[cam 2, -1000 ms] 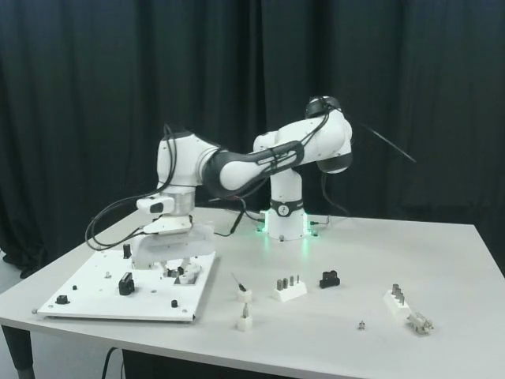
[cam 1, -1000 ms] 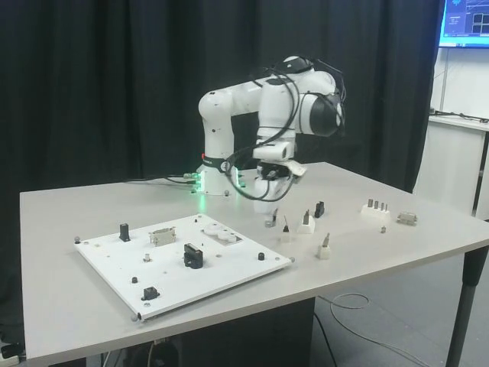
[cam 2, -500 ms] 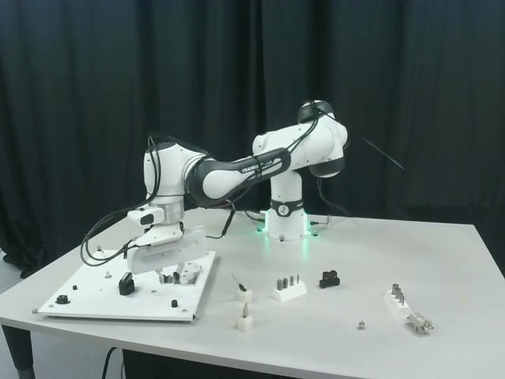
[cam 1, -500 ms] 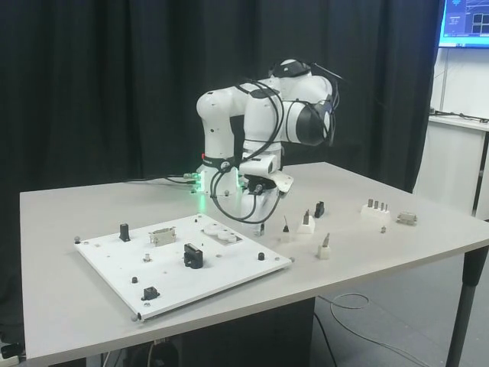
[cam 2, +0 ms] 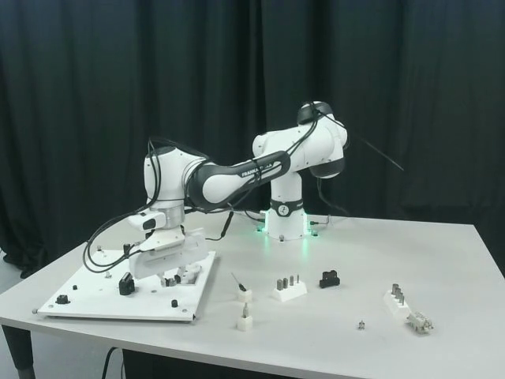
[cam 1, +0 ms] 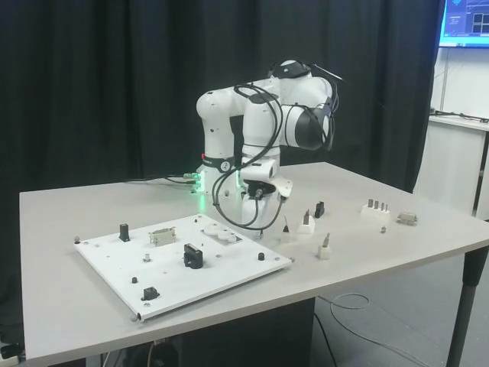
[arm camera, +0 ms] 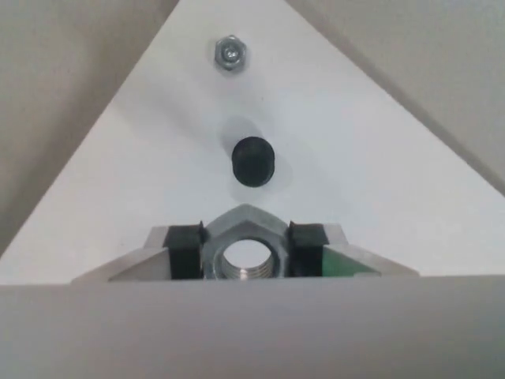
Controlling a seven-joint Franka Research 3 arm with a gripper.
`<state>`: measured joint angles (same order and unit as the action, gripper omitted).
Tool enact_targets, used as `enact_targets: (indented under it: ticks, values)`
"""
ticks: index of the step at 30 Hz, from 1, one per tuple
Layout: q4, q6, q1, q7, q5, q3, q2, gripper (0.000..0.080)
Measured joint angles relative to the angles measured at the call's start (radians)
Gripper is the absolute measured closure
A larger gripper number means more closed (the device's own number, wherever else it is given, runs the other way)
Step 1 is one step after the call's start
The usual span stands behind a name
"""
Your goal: Insert bolt 4.
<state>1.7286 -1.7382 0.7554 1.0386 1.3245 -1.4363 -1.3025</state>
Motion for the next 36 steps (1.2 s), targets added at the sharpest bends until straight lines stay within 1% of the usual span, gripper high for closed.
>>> enact_targets:
  ticks: [10,24,36]
  values:
    - [0.013,-0.010,0.010,0.034,0.003,0.012,0.000,0.0577]
    - [0.048,-0.065,0.042,0.050,0.013,0.034,0.000,0.0577]
    - [0.052,-0.093,0.044,0.050,0.019,0.056,0.000,0.0577]
